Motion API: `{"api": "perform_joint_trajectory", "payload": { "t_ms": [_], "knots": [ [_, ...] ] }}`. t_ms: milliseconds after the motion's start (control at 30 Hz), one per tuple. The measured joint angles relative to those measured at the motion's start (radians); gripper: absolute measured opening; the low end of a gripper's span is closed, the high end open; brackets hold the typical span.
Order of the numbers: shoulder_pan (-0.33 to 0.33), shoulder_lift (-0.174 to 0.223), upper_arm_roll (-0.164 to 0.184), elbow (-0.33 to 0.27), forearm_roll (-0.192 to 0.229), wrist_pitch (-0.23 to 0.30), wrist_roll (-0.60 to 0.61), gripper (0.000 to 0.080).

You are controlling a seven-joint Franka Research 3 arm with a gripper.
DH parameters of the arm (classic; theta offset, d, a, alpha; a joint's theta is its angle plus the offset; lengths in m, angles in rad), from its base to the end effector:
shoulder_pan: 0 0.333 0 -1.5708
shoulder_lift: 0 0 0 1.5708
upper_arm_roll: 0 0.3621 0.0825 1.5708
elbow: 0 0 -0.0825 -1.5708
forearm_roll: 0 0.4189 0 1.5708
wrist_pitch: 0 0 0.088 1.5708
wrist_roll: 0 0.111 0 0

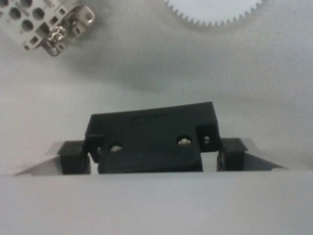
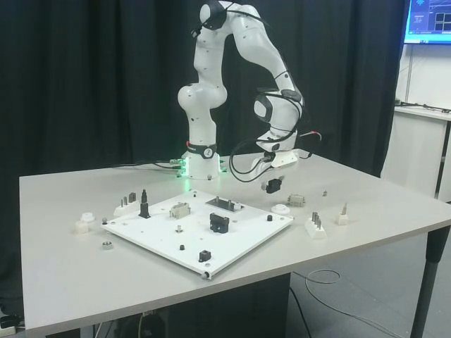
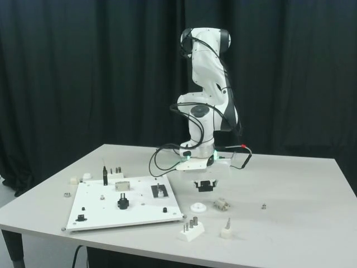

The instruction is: Insert D-SUB.

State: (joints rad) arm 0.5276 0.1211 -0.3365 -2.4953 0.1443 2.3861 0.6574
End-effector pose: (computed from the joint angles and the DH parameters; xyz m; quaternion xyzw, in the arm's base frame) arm 0.4598 0.0879 0.2365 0.9515 -0.2863 -0.1100 0.0240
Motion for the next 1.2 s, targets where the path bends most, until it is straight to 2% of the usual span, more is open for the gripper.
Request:
{"api": "perform_joint_trajectory", "payload": {
  "t_ms": [300,567,900,1200],
  "knots": [
    [0.0,-0.004,-0.007,0.021,-0.01,0.0,0.062,0.057],
    [0.0,-0.019,-0.033,0.057,-0.051,0.0,0.121,0.057],
    [-0.006,-0.04,-0.113,0.105,-0.106,0.0,0.145,0.057],
    [-0.027,-0.039,-0.191,0.168,-0.15,0.002,0.145,0.057]
  ]
}}
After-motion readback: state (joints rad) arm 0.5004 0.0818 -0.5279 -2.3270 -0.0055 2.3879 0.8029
